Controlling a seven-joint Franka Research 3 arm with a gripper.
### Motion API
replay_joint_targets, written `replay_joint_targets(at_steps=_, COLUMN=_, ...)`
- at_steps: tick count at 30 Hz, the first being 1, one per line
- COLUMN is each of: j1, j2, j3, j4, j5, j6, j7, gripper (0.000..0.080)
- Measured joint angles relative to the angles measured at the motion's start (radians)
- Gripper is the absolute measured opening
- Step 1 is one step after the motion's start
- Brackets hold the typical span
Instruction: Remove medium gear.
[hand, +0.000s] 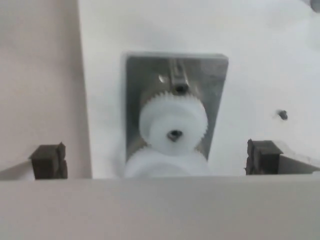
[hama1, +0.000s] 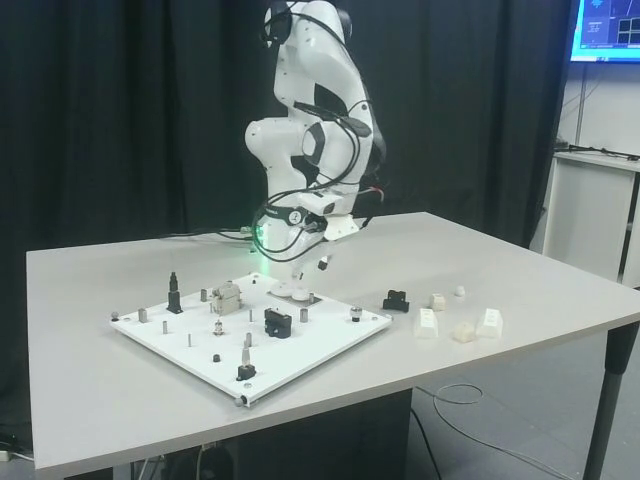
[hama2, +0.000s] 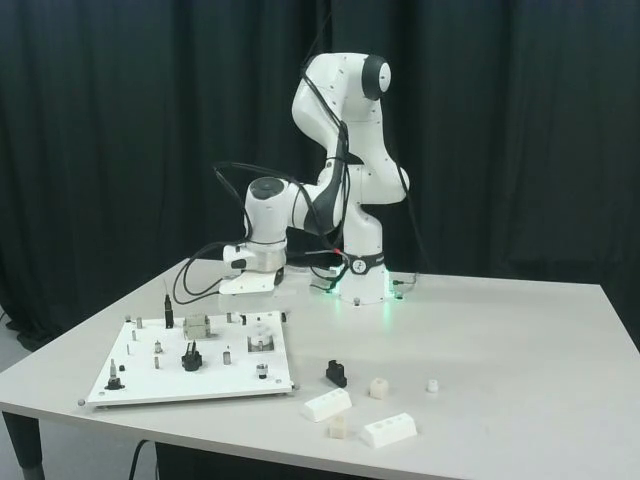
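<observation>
The pincer (hand: 155, 161) hangs wide open directly above the gear (hand: 173, 125) on its grey plate (hand: 215, 80); a straight descent would bracket it.

The arm (hama2: 335, 150) is built of rounded white shells with black bands at the joints. Black cables (hama2: 205, 265) are looped along the outside of its links. A green light (hama2: 330, 290) is shown at the base. The fingertips (hand: 49, 161) are black, blocky and grooved.

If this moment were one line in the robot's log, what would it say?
stage: approach | gripper: open, empty, above gears | medium gear: seated on grey plate | white board: on table
</observation>
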Motion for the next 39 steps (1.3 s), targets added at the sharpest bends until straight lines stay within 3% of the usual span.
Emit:
replay_joint_targets(at_steps=8, j1=-0.004, j2=-0.015, j3=-0.025, j4=-0.050, j5=0.024, j6=0.068, j7=-0.037, gripper=0.0800)
replay_joint_targets(at_steps=20, j1=-0.004, j2=-0.025, j3=-0.047, j4=-0.114, j5=0.137, j6=0.166, j7=-0.125, gripper=0.0800)
replay_joint_targets(at_steps=39, j1=-0.004, j2=-0.024, j3=-0.086, j4=-0.143, j5=0.279, j6=0.229, j7=-0.260, gripper=0.0800)
